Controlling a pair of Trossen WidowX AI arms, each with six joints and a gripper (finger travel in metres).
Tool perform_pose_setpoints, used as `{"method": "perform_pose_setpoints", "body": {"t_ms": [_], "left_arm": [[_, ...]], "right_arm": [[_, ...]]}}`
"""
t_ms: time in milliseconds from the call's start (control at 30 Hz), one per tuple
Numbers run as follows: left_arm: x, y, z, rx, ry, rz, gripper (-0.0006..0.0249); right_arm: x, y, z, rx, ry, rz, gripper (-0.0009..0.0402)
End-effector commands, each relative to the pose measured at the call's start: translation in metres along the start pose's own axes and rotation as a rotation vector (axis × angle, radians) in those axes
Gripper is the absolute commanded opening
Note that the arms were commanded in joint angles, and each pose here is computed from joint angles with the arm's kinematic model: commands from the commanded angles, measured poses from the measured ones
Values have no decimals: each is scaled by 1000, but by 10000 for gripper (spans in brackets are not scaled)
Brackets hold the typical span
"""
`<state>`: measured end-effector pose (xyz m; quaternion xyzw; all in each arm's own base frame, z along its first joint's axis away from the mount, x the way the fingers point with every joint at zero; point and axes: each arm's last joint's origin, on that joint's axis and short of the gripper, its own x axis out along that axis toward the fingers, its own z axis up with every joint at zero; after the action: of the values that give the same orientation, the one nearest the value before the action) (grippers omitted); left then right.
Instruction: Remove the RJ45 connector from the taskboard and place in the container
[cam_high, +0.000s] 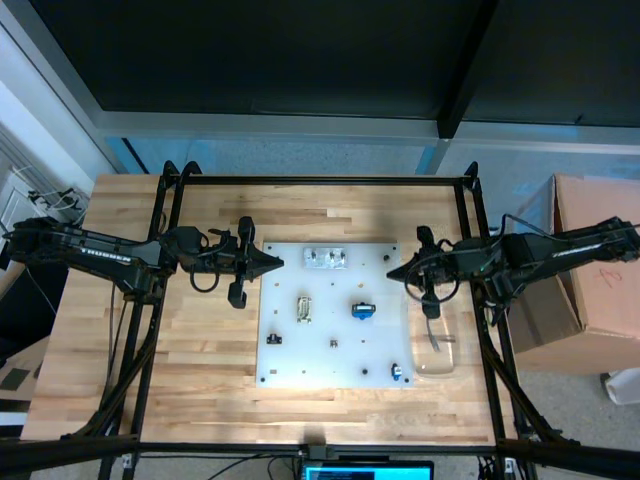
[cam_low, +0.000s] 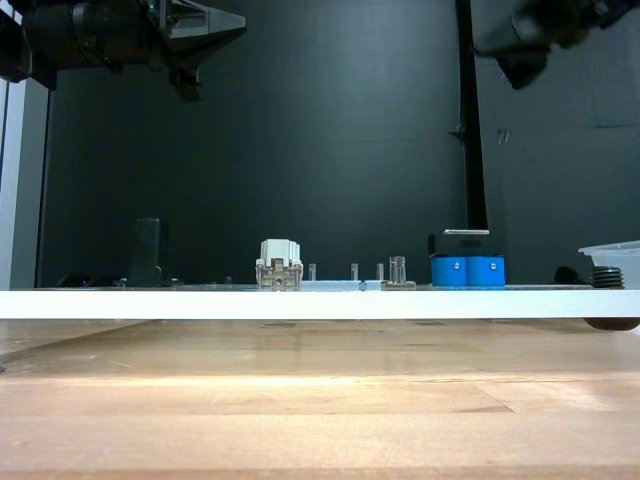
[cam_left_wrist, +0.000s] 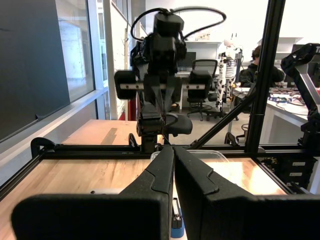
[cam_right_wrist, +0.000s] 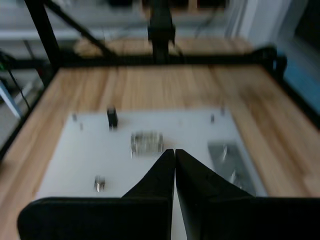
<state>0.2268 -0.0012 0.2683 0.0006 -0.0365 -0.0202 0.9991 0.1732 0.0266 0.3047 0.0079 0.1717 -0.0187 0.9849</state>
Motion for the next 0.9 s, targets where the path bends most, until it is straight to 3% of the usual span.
{"method": "perform_pose_setpoints", "body": {"t_ms": [33,167,400,633,900], "left_arm": [[0,0,0,0,0,0,0],[0,0,0,0,0,0,0],[0,0,0,0,0,0,0],[0,0,0,0,0,0,0],[0,0,0,0,0,0,0]], "right_arm": [[3,-9,6,-19,-96,11,-2],[9,-26,7,2,-231,74,0],[17,-45,-9,25,-345,64,0],[21,-46,-24,31,-350,45,0],[21,-46,-24,34,-354,47,0]]}}
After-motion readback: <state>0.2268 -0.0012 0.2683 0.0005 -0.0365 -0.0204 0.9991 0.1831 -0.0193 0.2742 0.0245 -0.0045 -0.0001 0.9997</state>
